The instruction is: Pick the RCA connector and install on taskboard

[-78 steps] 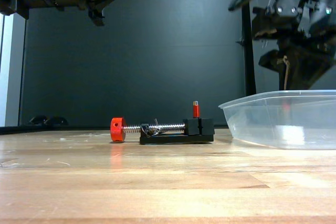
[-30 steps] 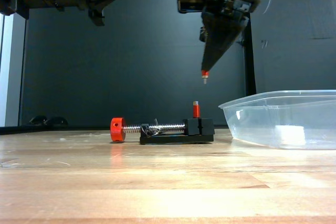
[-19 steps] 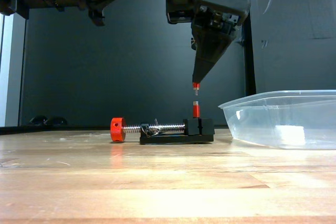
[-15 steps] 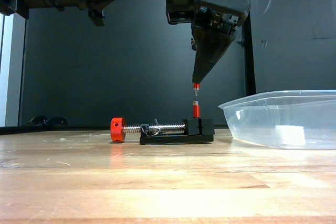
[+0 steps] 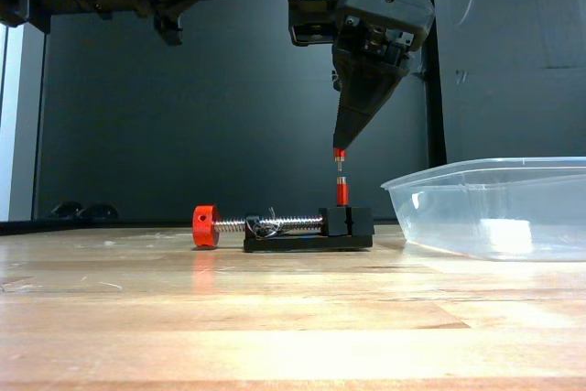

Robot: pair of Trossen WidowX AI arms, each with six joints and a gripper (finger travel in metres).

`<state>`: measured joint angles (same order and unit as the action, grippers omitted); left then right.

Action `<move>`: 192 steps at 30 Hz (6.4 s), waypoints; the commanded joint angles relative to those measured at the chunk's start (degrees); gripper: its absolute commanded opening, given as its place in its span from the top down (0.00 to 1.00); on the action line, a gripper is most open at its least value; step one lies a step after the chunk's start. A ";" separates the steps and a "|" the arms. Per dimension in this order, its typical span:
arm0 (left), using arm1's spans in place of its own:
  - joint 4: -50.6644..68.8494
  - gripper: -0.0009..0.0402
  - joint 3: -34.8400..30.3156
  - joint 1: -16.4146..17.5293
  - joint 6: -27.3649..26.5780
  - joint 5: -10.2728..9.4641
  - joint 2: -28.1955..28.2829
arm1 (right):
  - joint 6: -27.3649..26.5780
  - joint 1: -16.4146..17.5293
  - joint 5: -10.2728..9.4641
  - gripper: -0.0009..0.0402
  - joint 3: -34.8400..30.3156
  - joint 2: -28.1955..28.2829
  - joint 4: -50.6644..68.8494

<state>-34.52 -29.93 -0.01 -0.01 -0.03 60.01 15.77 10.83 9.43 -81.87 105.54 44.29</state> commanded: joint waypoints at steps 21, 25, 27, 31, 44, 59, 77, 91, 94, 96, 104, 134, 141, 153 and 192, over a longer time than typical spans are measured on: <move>-0.02 0.98 -0.02 0.00 0.00 0.02 0.00 | 0.24 0.04 -0.48 0.97 2.73 0.00 -2.89; -0.02 0.98 -0.02 0.02 0.00 0.02 0.00 | 0.24 0.02 -0.44 0.97 3.78 0.00 -4.00; -0.02 0.98 -0.02 0.00 0.00 0.02 0.00 | 0.22 0.02 -0.44 0.97 4.17 0.00 -4.52; -0.02 0.98 -0.02 0.00 0.00 0.02 0.00 | 0.22 0.02 -0.42 0.97 4.61 0.00 -4.83; -0.02 0.98 -0.02 0.00 0.00 0.02 0.00 | 0.24 -0.15 -0.44 0.97 6.97 0.00 -6.78; -0.02 0.98 -0.02 0.00 0.02 0.02 0.00 | 0.00 -0.20 -0.44 0.80 5.31 -0.48 -7.26; -0.02 0.98 -0.02 0.00 0.02 0.02 0.00 | 0.00 0.20 -1.49 0.56 5.51 -9.01 1.11; -0.02 0.98 -0.02 0.00 0.00 0.02 0.00 | -1.90 0.39 -1.92 0.71 7.26 -13.46 1.70; -0.02 0.98 -0.02 0.00 0.02 0.02 0.00 | -3.43 0.17 -1.90 0.81 9.62 -17.22 0.72; -0.02 0.98 -0.02 0.02 0.02 0.02 0.00 | -4.74 0.02 -1.95 0.88 11.37 -20.00 -0.57; -0.02 0.98 -0.02 0.00 0.00 0.02 0.00 | -8.68 -2.19 -1.07 0.99 19.56 -30.05 -10.47; -0.02 0.98 -0.02 0.00 0.00 0.02 0.00 | -14.71 -12.04 -7.76 0.98 47.50 -48.43 -66.49; -0.02 0.98 -0.02 0.00 0.00 0.02 0.00 | -14.45 -12.11 -10.60 0.98 47.60 -50.25 -66.40; 0.00 0.98 -0.02 0.00 0.00 0.02 0.00 | -13.81 -12.83 -10.51 0.98 48.09 -50.31 -65.96; -0.02 0.98 -0.02 0.00 0.02 0.02 0.00 | -13.73 -12.81 -10.54 0.98 48.09 -50.31 -64.24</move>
<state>-34.54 -29.95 -0.01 -0.01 -0.01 60.01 2.04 -2.00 -1.13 -33.76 55.22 -20.27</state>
